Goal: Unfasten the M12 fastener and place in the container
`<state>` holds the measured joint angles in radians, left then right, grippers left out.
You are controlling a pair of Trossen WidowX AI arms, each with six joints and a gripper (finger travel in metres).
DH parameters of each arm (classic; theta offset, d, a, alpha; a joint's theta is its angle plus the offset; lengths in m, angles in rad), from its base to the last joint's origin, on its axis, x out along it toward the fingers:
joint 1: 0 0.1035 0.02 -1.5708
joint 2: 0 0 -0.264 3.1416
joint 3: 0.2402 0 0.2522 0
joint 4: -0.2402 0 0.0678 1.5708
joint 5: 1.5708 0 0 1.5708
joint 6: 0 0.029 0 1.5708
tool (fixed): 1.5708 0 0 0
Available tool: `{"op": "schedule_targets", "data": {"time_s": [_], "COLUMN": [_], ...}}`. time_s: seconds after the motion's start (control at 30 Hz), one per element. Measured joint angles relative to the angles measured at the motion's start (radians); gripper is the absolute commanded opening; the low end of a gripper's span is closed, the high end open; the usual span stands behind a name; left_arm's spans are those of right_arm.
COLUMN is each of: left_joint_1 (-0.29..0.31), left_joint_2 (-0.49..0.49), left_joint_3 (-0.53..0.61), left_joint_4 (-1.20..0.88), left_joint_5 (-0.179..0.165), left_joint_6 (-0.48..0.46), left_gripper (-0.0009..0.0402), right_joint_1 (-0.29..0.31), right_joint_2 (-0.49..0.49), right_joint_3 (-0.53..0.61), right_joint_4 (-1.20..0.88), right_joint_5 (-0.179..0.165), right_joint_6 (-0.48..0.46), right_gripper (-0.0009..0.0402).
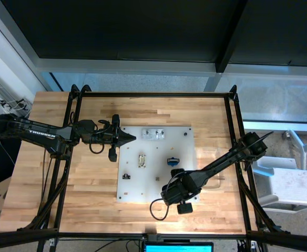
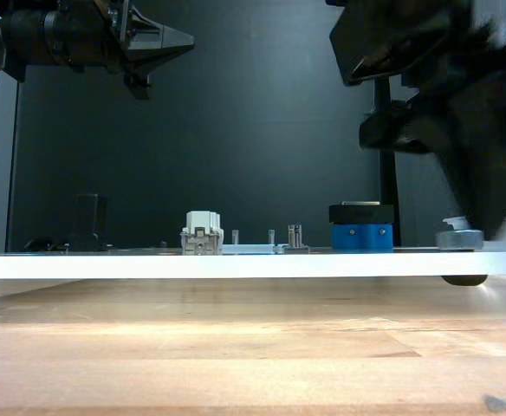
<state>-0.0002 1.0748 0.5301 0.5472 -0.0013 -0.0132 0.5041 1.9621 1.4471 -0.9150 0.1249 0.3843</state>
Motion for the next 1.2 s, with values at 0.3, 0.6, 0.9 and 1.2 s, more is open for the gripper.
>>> {"op": "schedule_targets", "data": {"time_s": [0.3,0.6,0.9,1.2], "left_joint_1": [0.000,0.000,0.000,0.000], "left_joint_2": [0.000,0.000,0.000,0.000], "left_joint_3": [0.000,0.000,0.000,0.000], "left_joint_4": [0.000,0.000,0.000,0.000], "left_joint_5": [0.000,0.000,0.000,0.000], "left_joint_6": [0.000,0.000,0.000,0.000], "left_gripper": [0.0000,0.0000,0.0000,0.0000], "right_joint_1": [0.002,0.001,0.012,0.012], "right_joint_2": [-0.040,-0.070,-0.035,0.008], "right_joint_3": [0.006,0.043,0.035,0.032], "right_joint_4": [-0.085,-0.080,0.019,0.046], "right_joint_5": [0.155,-0.128,-0.172,-0.170], "right_joint_6": [0.056,0.072,0.131,0.134], "right_gripper": [0.0000,0.0000,0.0000,0.0000]}}
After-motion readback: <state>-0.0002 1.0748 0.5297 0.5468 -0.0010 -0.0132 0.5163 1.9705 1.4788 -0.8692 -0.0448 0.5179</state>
